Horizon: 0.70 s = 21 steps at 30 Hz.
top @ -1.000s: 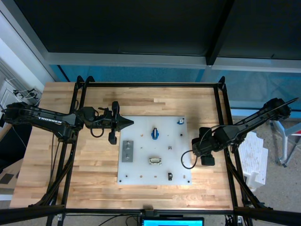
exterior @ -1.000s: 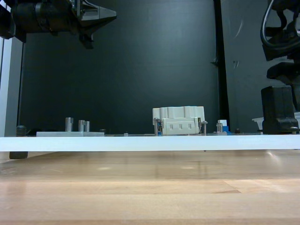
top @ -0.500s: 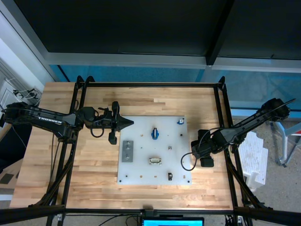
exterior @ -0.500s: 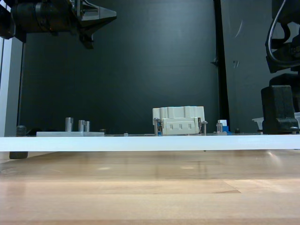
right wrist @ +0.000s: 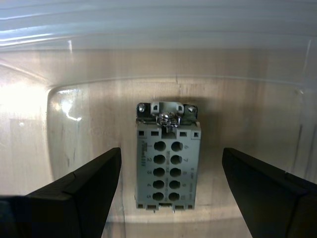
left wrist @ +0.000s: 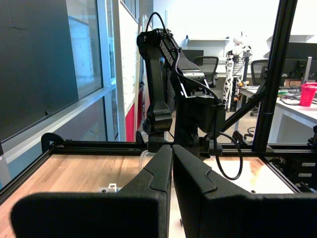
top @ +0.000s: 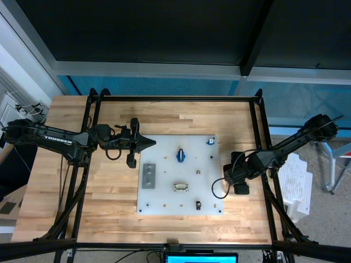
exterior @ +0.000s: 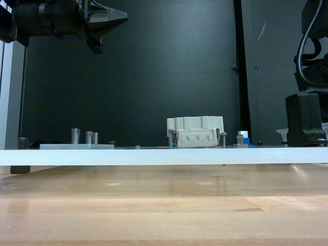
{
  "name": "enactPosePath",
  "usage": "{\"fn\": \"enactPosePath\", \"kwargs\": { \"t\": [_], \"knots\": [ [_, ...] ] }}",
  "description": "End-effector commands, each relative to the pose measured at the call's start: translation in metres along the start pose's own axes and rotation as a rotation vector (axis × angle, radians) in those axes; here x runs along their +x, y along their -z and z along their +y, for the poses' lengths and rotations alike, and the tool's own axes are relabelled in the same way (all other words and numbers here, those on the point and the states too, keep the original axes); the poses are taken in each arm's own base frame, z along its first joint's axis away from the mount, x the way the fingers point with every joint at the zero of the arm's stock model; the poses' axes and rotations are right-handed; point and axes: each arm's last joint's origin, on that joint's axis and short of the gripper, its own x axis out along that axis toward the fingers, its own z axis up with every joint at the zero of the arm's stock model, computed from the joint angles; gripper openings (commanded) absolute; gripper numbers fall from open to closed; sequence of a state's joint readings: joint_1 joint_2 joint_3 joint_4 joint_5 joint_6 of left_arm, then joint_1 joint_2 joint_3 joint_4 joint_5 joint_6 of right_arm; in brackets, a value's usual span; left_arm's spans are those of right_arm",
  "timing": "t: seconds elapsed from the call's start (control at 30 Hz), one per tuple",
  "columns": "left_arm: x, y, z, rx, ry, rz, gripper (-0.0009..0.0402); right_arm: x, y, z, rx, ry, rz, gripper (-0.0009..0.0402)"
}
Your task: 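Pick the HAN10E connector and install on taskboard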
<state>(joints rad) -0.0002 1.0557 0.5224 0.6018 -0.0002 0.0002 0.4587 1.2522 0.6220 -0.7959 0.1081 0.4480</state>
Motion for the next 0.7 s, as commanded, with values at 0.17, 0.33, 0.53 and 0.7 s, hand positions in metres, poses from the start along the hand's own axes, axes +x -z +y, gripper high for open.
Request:
{"fn": "enactPosePath", "kwargs": {
  "t": [0.17,0.33,0.53,0.7],
  "knots": [
    [0.0,-0.0001,0.0,0.0,0.0,0.0,0.0001,0.0034,0.0009,-0.0001,0.001,-0.005,-0.011,0.0253],
    [0.0,-0.0002,0.0001,0.0,0.0,-0.001,0.0001,0.0034,0.0009,-0.0001,-0.001,-0.006,-0.011,0.0222],
    [0.0,-0.0002,0.0,0.0,0.0,-0.001,0.0001,0.0034,0.001,0.0,-0.002,-0.008,-0.009,0.0168],
    [0.0,-0.0002,0.0,0.0,0.0,-0.001,0.0001,0.0034,0.001,0.0,-0.002,-0.008,-0.009,0.0123]
  ]
}}
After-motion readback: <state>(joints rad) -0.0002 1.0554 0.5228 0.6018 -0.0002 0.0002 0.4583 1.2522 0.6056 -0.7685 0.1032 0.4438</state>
